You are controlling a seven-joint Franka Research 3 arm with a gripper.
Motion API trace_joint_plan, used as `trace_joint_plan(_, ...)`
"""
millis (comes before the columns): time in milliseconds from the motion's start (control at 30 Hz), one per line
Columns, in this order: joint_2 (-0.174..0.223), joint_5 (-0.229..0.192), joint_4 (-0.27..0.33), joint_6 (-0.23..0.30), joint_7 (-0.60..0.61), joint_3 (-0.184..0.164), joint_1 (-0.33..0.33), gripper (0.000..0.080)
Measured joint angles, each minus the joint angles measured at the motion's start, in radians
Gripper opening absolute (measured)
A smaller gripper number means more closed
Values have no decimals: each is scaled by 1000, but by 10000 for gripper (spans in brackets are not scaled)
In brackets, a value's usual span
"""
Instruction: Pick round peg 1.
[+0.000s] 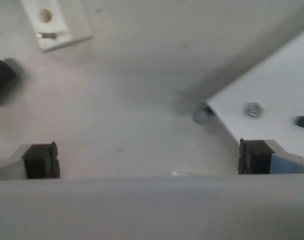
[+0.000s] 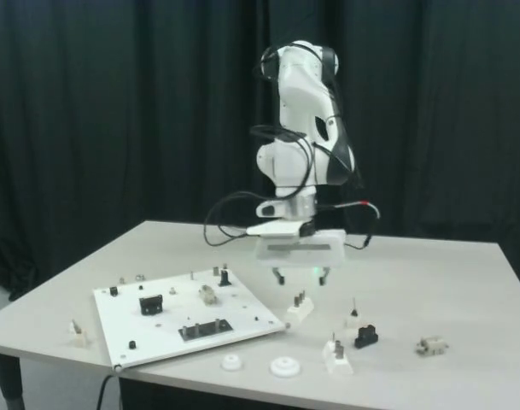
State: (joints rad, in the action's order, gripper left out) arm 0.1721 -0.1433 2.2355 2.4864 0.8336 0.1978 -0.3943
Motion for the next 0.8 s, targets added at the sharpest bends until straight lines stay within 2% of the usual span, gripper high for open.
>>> trace_joint_plan(400, 103, 0, -87, 14, 76, -2, -66, 800)
trace_joint_plan(800, 215, 0, -183, 21, 101, -1, -89, 800)
